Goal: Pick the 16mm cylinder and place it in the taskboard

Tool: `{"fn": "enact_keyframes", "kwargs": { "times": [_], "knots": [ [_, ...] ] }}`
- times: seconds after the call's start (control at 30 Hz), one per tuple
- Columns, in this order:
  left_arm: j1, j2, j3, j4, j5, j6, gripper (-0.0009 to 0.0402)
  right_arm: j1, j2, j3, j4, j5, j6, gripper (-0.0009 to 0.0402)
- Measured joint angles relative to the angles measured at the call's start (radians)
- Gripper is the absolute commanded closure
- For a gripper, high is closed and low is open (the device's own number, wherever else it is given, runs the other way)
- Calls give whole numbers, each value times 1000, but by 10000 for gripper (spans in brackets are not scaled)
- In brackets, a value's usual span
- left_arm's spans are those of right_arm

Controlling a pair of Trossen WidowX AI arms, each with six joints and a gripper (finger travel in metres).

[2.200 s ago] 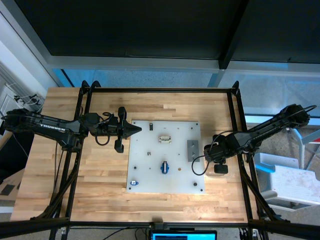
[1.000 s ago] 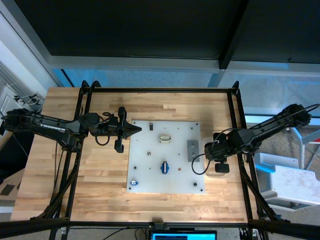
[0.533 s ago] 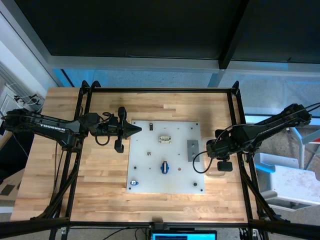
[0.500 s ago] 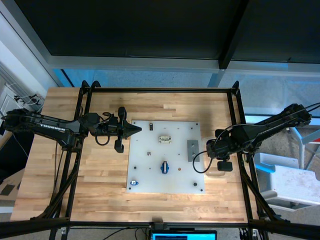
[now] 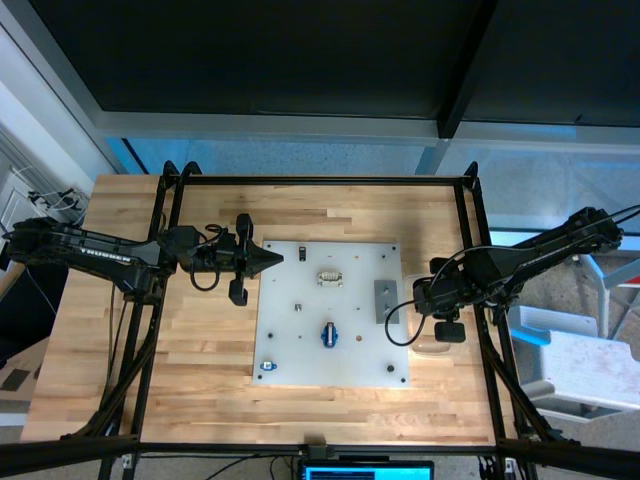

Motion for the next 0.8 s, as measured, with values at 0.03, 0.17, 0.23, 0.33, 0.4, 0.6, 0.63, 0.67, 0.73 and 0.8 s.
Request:
{"fn": "enact_keyframes", "kwargs": {
  "times": [0.03, 0.17, 0.23, 0.33, 0.4, 0.6, 0.63, 0.67, 0.73, 0.8],
  "knots": [
    [0, 0, 0, 0, 0, 0, 393, 0, 2, 0, 1, 0, 0, 334],
    [0, 0, 0, 0, 0, 0, 393, 0, 19, 3, 23, 0, 0, 334],
    [0, 0, 0, 0, 0, 0, 393, 0, 37, 13, 37, 0, 0, 334],
    [0, 0, 0, 0, 0, 0, 393, 0, 67, 32, 42, 0, 0, 334],
    [0, 0, 0, 0, 0, 0, 393, 0, 89, 47, 44, 0, 0, 334],
    [0, 0, 0, 0, 0, 0, 393, -1, 155, 97, 67, 0, 0, 334],
    [0, 0, 0, 0, 0, 0, 393, -1, 166, 105, 71, 0, 0, 334],
    [0, 0, 0, 0, 0, 0, 393, -1, 178, 113, 72, 0, 0, 334],
    [0, 0, 0, 0, 0, 0, 393, -2, 204, 134, 72, 0, 0, 334],
    [0, 0, 0, 0, 0, 0, 393, -2, 230, 155, 76, 0, 0, 334]
  ]
}}
